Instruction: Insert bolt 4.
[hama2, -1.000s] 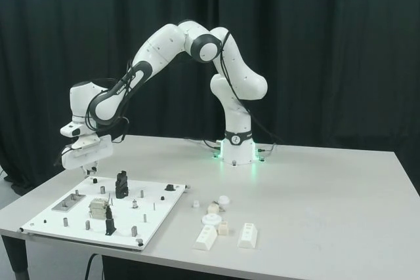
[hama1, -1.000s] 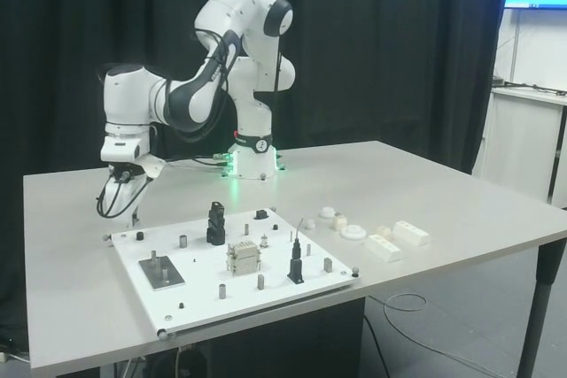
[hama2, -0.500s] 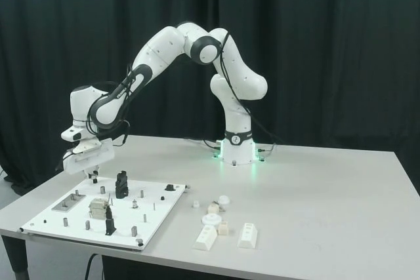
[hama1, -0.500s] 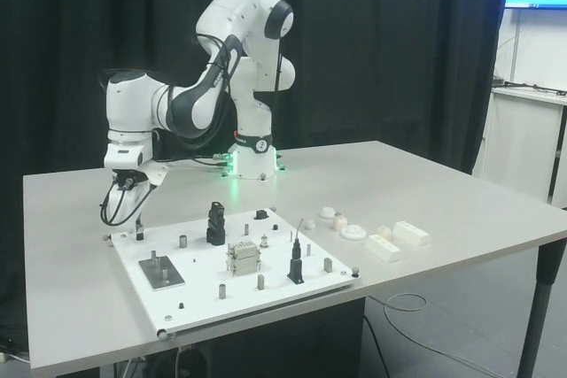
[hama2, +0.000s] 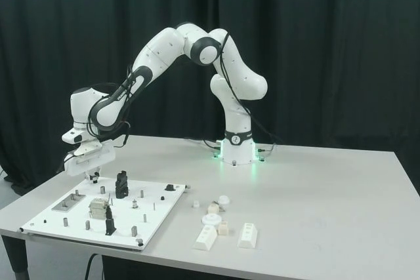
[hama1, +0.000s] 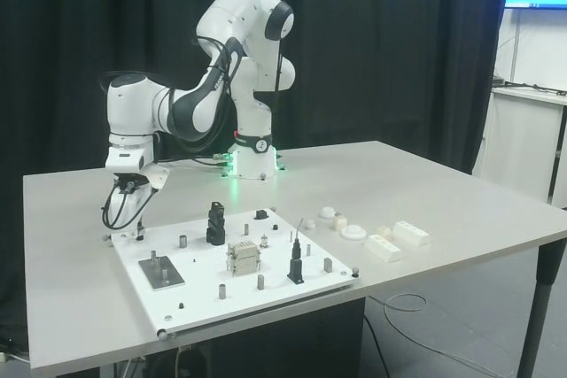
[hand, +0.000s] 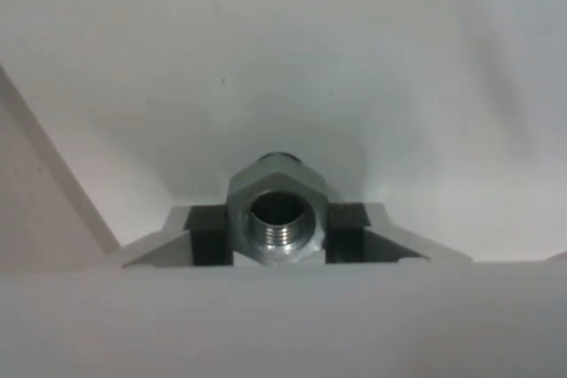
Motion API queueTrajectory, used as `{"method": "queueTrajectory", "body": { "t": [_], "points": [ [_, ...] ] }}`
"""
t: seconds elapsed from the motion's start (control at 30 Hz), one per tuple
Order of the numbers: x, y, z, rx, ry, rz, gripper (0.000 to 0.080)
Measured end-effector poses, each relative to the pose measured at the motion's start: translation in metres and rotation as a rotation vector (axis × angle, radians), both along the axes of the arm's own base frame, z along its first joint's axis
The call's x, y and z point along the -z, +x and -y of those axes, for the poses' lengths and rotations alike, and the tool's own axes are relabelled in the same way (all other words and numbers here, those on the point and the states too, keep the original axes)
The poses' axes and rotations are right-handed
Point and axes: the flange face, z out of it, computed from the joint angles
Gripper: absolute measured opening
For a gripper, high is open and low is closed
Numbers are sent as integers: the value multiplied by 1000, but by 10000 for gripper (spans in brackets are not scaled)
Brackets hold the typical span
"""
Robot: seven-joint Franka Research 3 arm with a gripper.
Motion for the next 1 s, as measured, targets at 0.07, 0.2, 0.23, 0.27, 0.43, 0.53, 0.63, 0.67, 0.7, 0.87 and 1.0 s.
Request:
{"method": "queueTrajectory", "body": {
  "t": [0.07, 0.2, 0.23, 0.27, 0.43, 0.53, 0.63, 0.67, 0.7, 0.87, 1.0],
  "points": [
    [0, 0, 0, 0, 1, -1, 224],
    [0, 0, 0, 0, 2, -1, 224],
    [0, 0, 0, 0, 2, -1, 224],
    [0, 0, 0, 1, 2, -1, 224],
    [0, 0, 0, 11, 3, 0, 224],
    [0, 0, 0, 23, 2, 1, 224],
    [0, 0, 0, 34, 1, 1, 224],
    [0, 0, 0, 38, 1, 1, 224],
    [0, 0, 0, 43, 1, 1, 224],
    [0, 0, 0, 71, 0, 1, 224],
    [0, 0, 0, 83, -1, 0, 224]
  ]
}}
